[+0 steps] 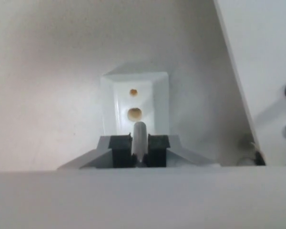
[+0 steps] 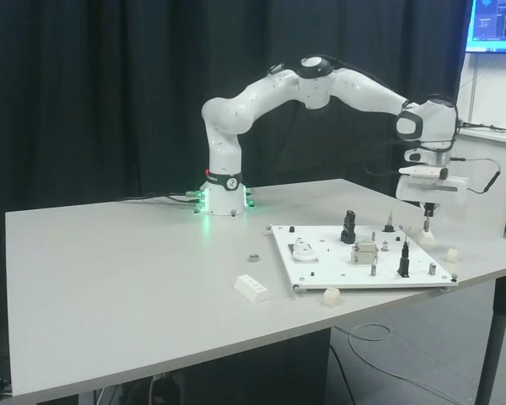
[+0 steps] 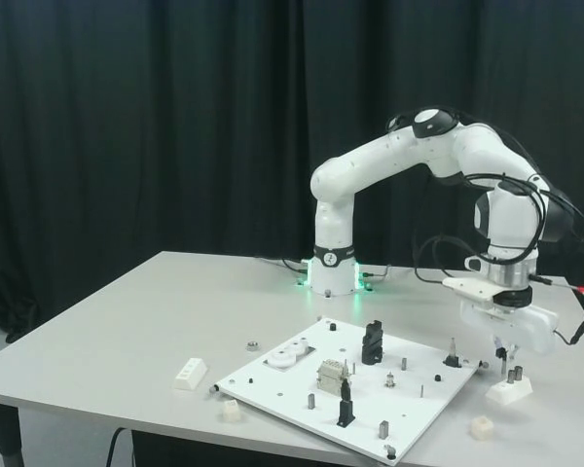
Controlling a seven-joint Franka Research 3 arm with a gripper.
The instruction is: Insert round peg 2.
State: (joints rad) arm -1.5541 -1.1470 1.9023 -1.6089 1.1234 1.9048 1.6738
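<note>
My gripper (image 1: 139,151) is shut on a grey round peg (image 1: 139,137), which stands upright between the black pads (image 1: 118,149). Just beneath it is a small white holder block (image 1: 135,98) with two round holes showing on top. The peg's tip is over the block's near end, next to the larger hole (image 1: 134,113). In the first room view the gripper (image 2: 427,216) hangs over this block (image 2: 427,239), which lies on the grey table past the far right edge of the white board (image 2: 320,274). The second room view shows the gripper (image 3: 507,356) low above the block (image 3: 507,391).
The white board (image 3: 292,389) carries several black and grey parts and pegs. A white block (image 2: 251,288), a small ring (image 2: 255,256) and two small white pieces (image 2: 330,295) (image 2: 452,253) lie on the table around it. The arm's base (image 2: 223,196) has green lights.
</note>
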